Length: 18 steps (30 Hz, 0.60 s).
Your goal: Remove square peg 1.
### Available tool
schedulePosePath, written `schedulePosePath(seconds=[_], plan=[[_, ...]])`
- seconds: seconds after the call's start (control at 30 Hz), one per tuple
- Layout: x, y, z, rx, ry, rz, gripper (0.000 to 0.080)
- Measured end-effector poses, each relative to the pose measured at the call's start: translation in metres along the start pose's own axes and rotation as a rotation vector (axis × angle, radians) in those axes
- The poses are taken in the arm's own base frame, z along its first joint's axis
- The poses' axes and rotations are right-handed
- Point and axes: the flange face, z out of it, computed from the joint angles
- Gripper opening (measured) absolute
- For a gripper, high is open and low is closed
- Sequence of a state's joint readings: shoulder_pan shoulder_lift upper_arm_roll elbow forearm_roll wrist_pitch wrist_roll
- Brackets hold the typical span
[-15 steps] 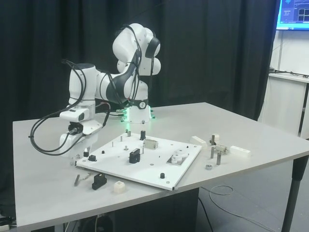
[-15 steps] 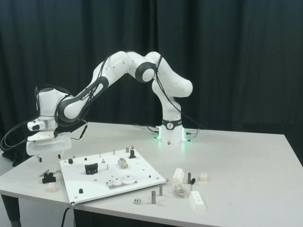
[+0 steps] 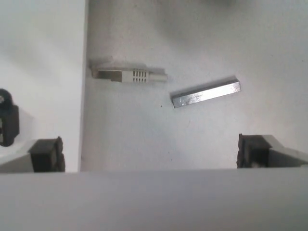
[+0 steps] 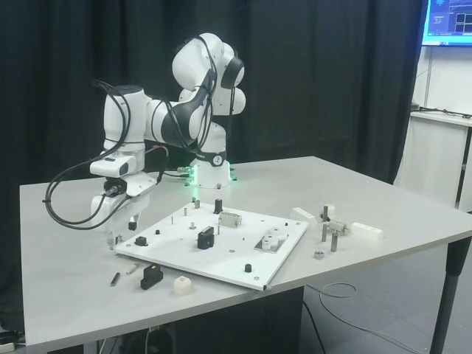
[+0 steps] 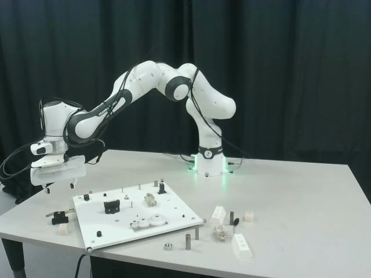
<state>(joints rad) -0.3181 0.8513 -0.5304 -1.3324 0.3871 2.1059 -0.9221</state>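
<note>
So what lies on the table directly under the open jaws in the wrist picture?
On the grey table lie a metal square bar and a small grey plug-like piece, beside the white board's edge. The gripper holds nothing. Its body hides anything nearer the camera.

In the wrist view the camera housing hides the fingers [image 3: 47, 155] above their black tips. A black part [image 3: 8, 124] beside one finger is cut off by the picture's edge. In both room views the metal bar [image 4: 116, 278] below the fingers is too small to identify.
</note>
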Motion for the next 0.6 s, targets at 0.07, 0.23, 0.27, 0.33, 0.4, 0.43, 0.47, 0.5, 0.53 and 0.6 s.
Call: schedulePosePath(seconds=[0.07, 0.23, 0.27, 0.33, 0.4, 0.43, 0.47, 0.5, 0.53, 0.6], plan=[[0.0001, 0.0003, -0.001, 0.0, -0.001, 0.0, 0.0799], [0.0, 0.0009, -0.0023, 0.001, -0.002, 0.0, 0.0799], [0.0001, 0.001, -0.0026, 0.0, -0.002, 0.0, 0.08], [0.0001, 0.0012, -0.0029, 0.0, -0.001, 0.0, 0.08], [0.0002, 0.0013, -0.0031, -0.001, -0.001, 0.0, 0.08], [0.0002, 0.0013, -0.0032, -0.001, -0.001, 0.0, 0.08], [0.0003, 0.0013, -0.0032, -0.001, 0.0, 0.001, 0.08], [0.0003, 0.0013, -0.0033, -0.001, 0.0, 0.001, 0.08], [0.0003, 0.0013, -0.0033, 0.0, 0.0, 0.001, 0.08], [0.0004, 0.0012, -0.0033, 0.0, 0.001, 0.001, 0.08]])
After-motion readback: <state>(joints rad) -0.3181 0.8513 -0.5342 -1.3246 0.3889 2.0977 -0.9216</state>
